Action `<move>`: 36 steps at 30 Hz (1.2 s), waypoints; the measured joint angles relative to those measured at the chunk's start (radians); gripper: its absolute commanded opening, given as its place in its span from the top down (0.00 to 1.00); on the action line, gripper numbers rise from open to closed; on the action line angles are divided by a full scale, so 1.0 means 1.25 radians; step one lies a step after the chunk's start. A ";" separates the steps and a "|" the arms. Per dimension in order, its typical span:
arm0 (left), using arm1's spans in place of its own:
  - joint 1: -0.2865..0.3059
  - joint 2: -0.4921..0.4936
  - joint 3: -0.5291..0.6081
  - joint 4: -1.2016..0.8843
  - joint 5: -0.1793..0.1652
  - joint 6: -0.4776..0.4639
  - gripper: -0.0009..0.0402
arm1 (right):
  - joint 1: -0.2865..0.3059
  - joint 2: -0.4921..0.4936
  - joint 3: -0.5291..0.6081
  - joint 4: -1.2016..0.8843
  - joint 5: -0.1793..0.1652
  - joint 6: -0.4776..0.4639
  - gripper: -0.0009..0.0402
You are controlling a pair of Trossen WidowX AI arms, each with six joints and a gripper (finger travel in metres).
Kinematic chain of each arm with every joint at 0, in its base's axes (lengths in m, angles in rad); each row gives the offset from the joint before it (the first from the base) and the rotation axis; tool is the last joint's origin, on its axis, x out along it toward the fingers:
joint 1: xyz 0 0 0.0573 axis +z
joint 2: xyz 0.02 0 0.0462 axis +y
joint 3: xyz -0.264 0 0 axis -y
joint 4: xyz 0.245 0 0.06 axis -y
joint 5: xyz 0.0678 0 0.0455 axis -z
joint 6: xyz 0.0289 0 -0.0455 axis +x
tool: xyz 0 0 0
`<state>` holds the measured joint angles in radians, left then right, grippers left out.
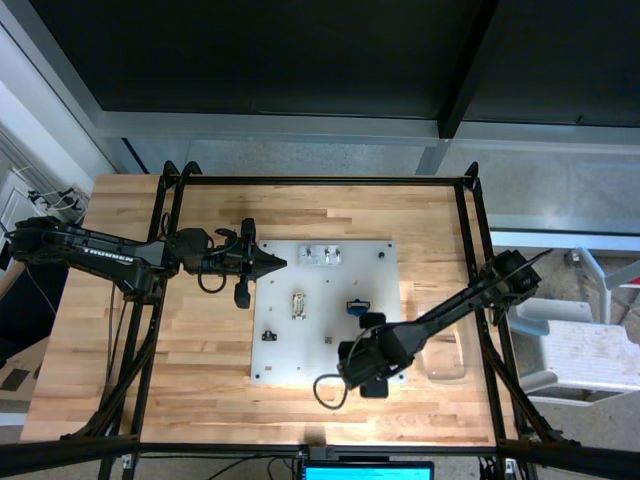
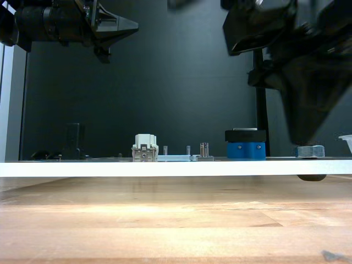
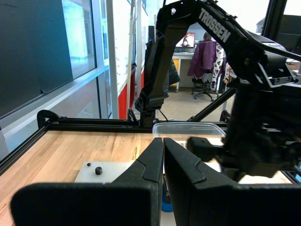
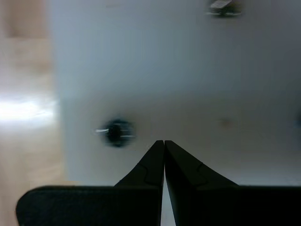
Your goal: Unfasten the M12 fastener and place in the container
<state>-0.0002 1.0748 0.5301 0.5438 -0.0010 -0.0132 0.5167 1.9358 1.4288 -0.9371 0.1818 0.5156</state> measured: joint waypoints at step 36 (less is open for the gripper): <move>0.000 0.000 0.000 0.000 0.000 0.000 0.98 | 0.005 0.005 0.001 0.084 -0.161 0.028 0.98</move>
<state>-0.0002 1.0748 0.5301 0.5438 -0.0013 -0.0132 0.5236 1.9415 1.4296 -0.8318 -0.0193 0.5503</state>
